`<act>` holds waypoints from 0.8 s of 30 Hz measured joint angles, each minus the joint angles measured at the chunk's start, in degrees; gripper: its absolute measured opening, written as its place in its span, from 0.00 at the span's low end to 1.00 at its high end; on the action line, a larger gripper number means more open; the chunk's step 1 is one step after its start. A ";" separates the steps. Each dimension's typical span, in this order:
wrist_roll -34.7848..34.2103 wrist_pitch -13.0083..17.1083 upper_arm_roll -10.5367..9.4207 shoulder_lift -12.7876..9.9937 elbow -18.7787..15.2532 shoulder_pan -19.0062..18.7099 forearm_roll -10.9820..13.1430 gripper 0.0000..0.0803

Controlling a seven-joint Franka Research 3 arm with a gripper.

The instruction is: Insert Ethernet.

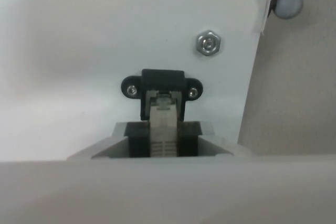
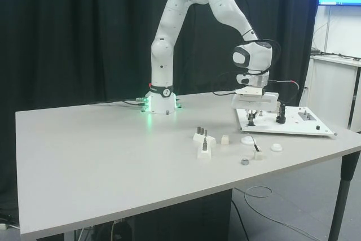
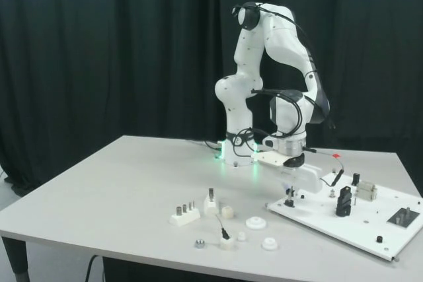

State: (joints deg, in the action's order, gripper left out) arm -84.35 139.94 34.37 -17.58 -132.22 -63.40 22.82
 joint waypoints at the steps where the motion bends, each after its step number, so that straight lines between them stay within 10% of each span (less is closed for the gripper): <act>1: -0.02 0.01 0.00 0.00 0.00 0.00 0.00 0.13; 24: -0.36 0.48 0.00 -0.01 -0.09 0.01 -0.09 0.13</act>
